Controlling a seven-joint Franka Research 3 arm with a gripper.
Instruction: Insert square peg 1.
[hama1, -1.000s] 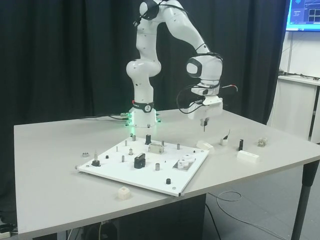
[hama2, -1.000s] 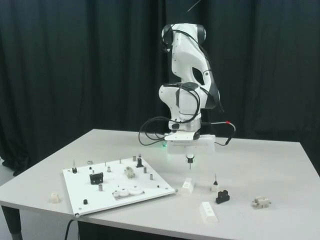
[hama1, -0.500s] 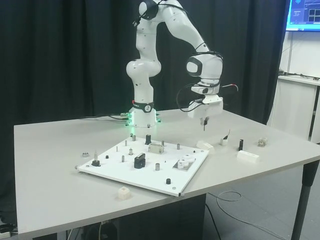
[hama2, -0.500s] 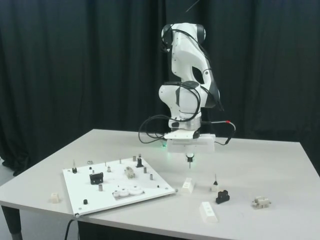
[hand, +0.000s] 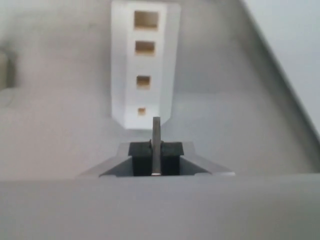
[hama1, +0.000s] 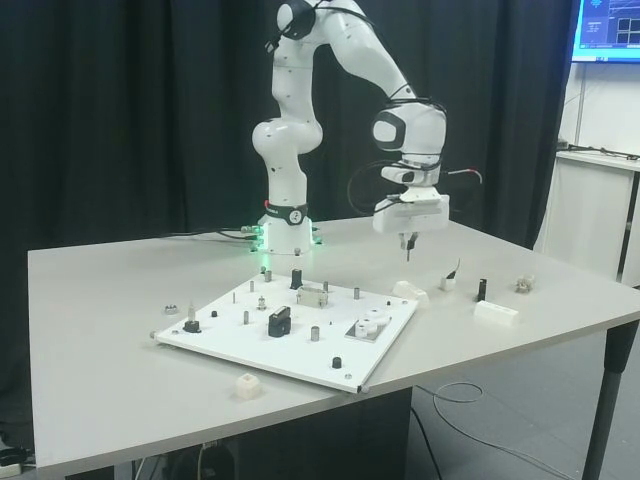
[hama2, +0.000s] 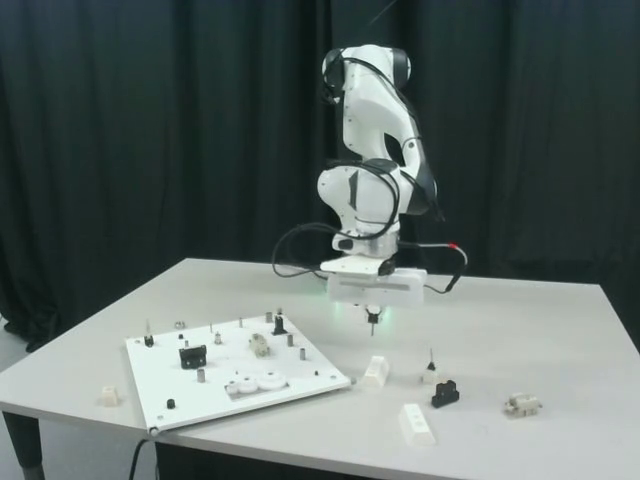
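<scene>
A: What is shown of the room and the surface?

B: A grey surface (hama1: 100, 300) is seen before black curtains, with a white arm bolted at its back edge and a white board (hama1: 290, 325) of small fittings laid near the front.

A: What is held in the end effector?

B: The end effector (hama1: 405, 243) is closed narrowly on the square peg (hand: 156, 142), a thin grey rod gripped between black pads (hand: 141, 157) and left sticking out below them. It is hung well above the surface, apart from everything.

A: Where is the peg to be placed?

B: Below it, in the wrist view, a white block (hand: 144, 65) with a row of four square holes of graded size is seen; which hole is meant cannot be told. In the room views this block (hama2: 375, 372) lies just beside the board's edge.

A: How will the peg handle?

B: It is judged to be light, stiff and smooth, so it may slip or tilt. The hold near its upper end seems right, the lower length being left free for entry.
</scene>
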